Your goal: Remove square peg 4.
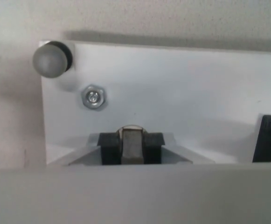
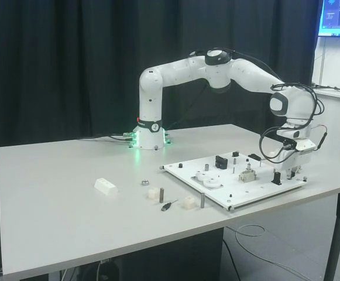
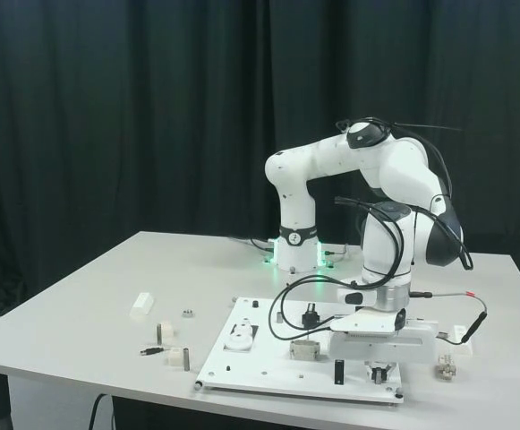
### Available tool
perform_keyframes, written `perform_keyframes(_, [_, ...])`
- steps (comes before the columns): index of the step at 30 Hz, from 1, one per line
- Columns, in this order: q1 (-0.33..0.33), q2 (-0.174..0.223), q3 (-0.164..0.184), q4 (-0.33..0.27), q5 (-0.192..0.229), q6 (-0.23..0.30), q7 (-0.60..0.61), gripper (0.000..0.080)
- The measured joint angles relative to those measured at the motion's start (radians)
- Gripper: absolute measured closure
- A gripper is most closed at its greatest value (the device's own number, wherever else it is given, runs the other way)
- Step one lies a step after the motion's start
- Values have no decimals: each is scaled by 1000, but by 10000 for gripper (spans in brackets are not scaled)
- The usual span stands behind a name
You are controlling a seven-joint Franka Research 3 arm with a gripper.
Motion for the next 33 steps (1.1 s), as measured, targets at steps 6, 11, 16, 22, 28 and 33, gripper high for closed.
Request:
perform_keyframes(6, [0, 0, 0, 0, 0, 0, -10, 705])
perform_keyframes(11, [0, 0, 0, 1, 0, 0, -12, 704])
perform_keyframes(16, [0, 0, 0, 2, -1, 0, -20, 704])
perform_keyframes(22, [0, 0, 0, 3, -5, 0, -21, 704])
perform_keyframes(28, [0, -3, -1, 4, -11, -3, -21, 704])
perform_keyframes(33, [-1, -5, -1, 4, -12, -6, -21, 704])
